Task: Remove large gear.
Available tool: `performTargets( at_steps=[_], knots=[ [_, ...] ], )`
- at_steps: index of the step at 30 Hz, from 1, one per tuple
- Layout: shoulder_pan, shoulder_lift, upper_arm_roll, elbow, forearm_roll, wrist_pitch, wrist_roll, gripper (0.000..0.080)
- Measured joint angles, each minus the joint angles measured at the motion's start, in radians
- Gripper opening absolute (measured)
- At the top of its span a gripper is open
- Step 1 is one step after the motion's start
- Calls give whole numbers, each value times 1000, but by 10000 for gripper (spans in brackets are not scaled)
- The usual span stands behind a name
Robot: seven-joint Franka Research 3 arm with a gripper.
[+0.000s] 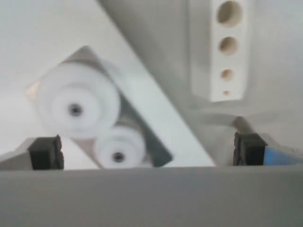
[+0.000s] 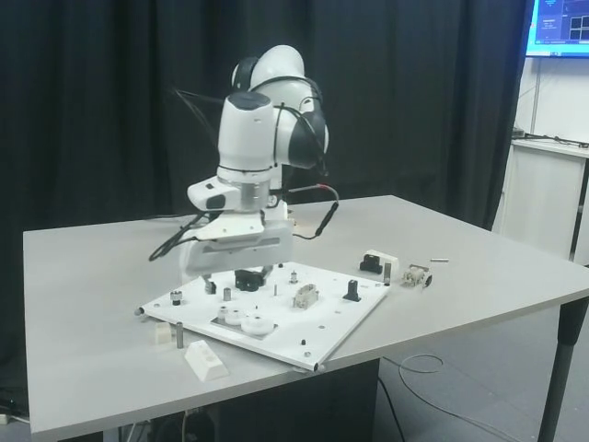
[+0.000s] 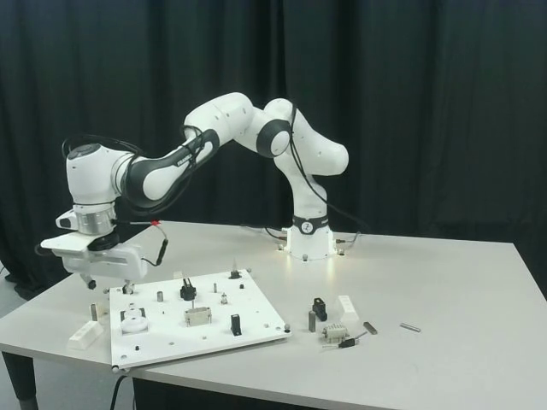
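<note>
I stand bolted on a grey table (image 3: 444,282) in a room hung all round with black curtain (image 3: 427,102), with a screen (image 2: 560,28) high in one corner and a white cabinet (image 2: 543,189) beside it. A white board (image 2: 331,322) lies on the table near its front edge, and my gripper (image 2: 237,273) hangs over the board's end, above the gears, touching nothing. My fingers (image 1: 46,152) are spread wide and hold nothing; in the wrist view the black pads sit far apart with the gears showing between them. The large gear (image 1: 78,100) is white and sits on its peg in a grey recess of the board, just beside the small gear (image 1: 119,147), their rims touching or nearly so; I cannot tell which. In the first room view the large gear (image 2: 231,315) lies near the board's front corner. Off the board, a white block (image 1: 228,47) with a row of holes of lessening width rests on the table close to that corner. Several small black and grey fixtures stand upright across the board, among them a black clip (image 2: 352,291). Past the board's far side, a few loose parts lie on the table, including a small pin (image 3: 411,326) well apart from the rest.
</note>
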Motion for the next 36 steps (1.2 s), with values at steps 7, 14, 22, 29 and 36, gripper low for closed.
performTargets(
  at_steps=[7,14,22,29,36],
  knots=[
    [28,0,0,-2,0,-39,26,800],
    [53,0,-6,-2,0,-84,53,800],
    [85,-1,-29,-5,-1,-131,77,800],
    [105,-4,-40,-14,-4,-163,91,800],
    [121,-27,-40,-59,-22,-171,95,800]
  ],
)
